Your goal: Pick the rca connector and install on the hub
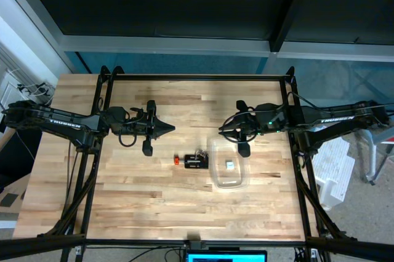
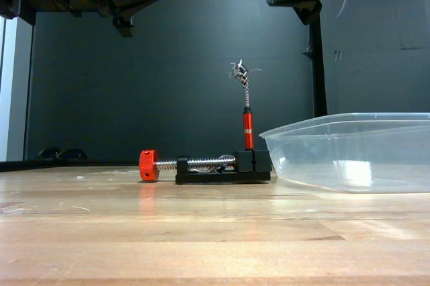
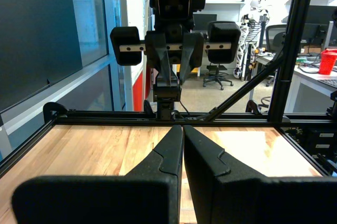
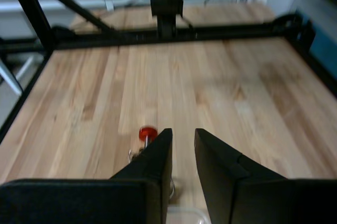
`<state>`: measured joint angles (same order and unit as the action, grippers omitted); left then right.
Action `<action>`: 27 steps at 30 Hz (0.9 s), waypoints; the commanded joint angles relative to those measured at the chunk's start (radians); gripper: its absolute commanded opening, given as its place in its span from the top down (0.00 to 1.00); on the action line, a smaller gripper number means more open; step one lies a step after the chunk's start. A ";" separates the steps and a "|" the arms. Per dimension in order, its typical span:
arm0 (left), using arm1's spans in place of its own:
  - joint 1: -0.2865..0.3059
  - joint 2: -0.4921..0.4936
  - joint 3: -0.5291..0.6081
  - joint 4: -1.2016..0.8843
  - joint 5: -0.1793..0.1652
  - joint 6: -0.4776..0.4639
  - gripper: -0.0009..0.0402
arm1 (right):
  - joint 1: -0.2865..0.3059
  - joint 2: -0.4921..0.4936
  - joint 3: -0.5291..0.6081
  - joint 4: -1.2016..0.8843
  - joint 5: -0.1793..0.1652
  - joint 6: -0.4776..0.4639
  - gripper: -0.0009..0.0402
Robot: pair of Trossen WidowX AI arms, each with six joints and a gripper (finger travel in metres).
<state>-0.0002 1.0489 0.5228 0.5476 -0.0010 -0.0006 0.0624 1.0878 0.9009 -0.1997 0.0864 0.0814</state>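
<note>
Left claw (image 3: 182, 128) closed, right claw (image 4: 182, 131) ajar, both aloft; right-wrist shows hub (image 4: 147, 133).

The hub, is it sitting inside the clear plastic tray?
No, the hub sits on the table beside the tray, while the left gripper and right gripper hang high above the table.
</note>
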 commanded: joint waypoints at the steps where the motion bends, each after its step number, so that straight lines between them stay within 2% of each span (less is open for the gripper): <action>1: 0.000 0.000 0.000 0.000 0.000 0.000 0.98 | -0.011 -0.048 -0.066 0.090 0.000 -0.016 0.90; 8: 0.000 0.000 0.000 0.000 0.000 0.000 0.98 | -0.033 -0.122 -0.204 0.306 0.000 -0.034 0.98; 14: 0.000 0.000 0.000 0.000 0.000 0.000 0.98 | -0.033 -0.160 -0.297 0.459 -0.001 -0.039 0.98; 24: 0.000 0.000 0.000 0.000 0.000 0.000 0.98 | -0.033 -0.193 -0.381 0.565 -0.012 -0.056 0.98; 27: 0.000 0.000 0.000 0.000 0.000 0.000 0.98 | -0.033 -0.196 -0.385 0.572 -0.035 -0.052 0.98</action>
<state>-0.0002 1.0489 0.5228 0.5472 -0.0010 -0.0006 0.0288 0.8917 0.5152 0.3695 0.0582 0.0242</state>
